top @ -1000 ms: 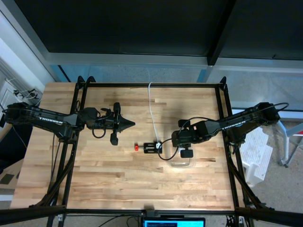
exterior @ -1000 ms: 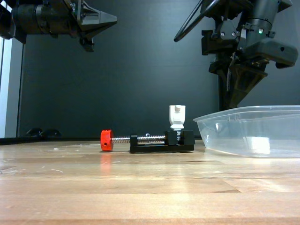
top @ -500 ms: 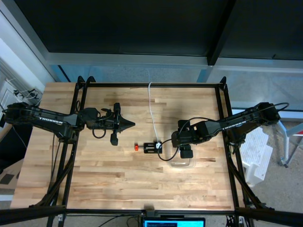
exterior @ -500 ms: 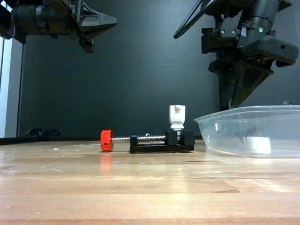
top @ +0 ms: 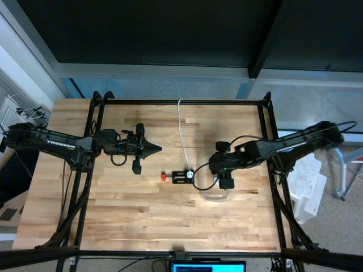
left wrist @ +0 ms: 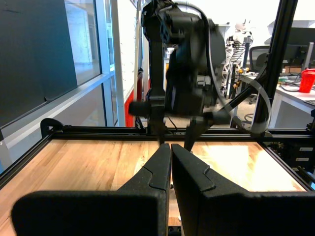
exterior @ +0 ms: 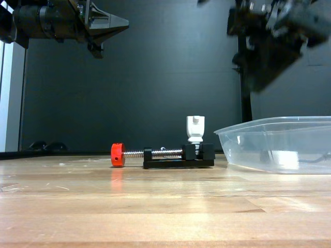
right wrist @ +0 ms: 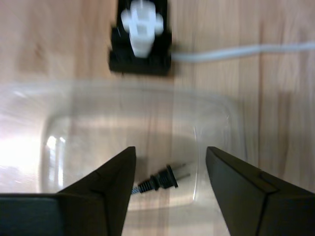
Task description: Remove the power plug from the receptacle and place in the container
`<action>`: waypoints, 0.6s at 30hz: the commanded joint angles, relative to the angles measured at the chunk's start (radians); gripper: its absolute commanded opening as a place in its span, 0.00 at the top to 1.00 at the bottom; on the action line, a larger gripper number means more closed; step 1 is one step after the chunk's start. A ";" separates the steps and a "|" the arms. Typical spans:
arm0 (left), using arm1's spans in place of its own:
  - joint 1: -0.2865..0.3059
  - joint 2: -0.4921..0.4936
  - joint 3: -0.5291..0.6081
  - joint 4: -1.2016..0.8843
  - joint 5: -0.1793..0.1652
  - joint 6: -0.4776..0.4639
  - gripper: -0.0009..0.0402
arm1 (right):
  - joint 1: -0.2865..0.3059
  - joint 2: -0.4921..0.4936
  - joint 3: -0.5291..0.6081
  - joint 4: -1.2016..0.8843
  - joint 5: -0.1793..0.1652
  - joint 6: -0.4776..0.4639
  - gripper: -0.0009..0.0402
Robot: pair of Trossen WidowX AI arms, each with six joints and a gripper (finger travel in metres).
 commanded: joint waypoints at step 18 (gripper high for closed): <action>0.000 0.000 0.000 0.000 0.000 0.000 0.98 | -0.085 -0.385 -0.257 0.647 -0.098 -0.084 0.98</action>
